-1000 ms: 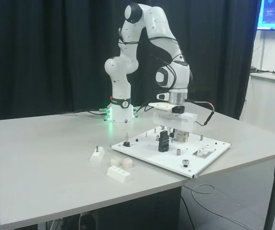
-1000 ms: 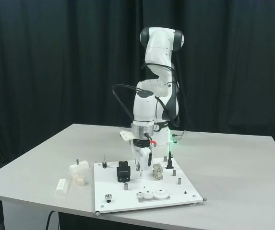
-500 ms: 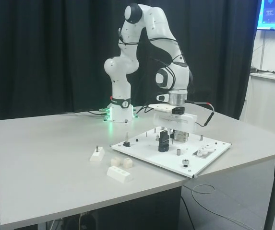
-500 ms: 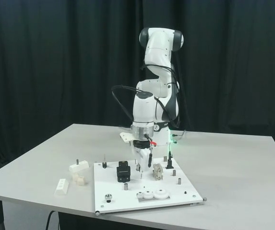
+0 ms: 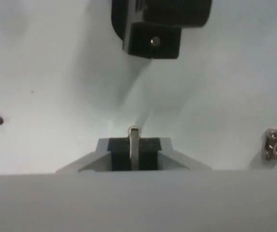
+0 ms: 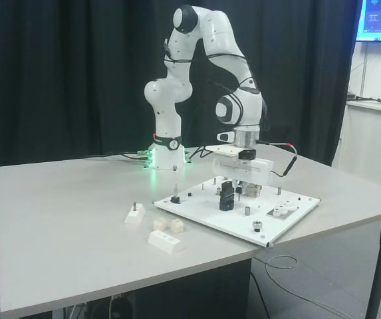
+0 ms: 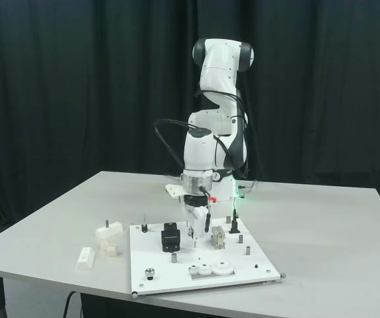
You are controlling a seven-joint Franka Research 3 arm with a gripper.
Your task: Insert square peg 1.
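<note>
Hand [image 5: 135, 162] pinches a thin peg [image 5: 134, 145] upright between its fingers, just above the white board [image 7: 176, 278], beside a black block [image 5: 157, 24], on the grey worktop [image 6: 57, 206].

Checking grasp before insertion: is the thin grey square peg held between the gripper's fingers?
Yes, the wrist view shows the thin grey square peg clamped between the black pads of the gripper.

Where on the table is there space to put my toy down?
The grey table is bare on the far side of the white board, and in front of the small white blocks. The board itself is crowded with parts under the pincer.
</note>
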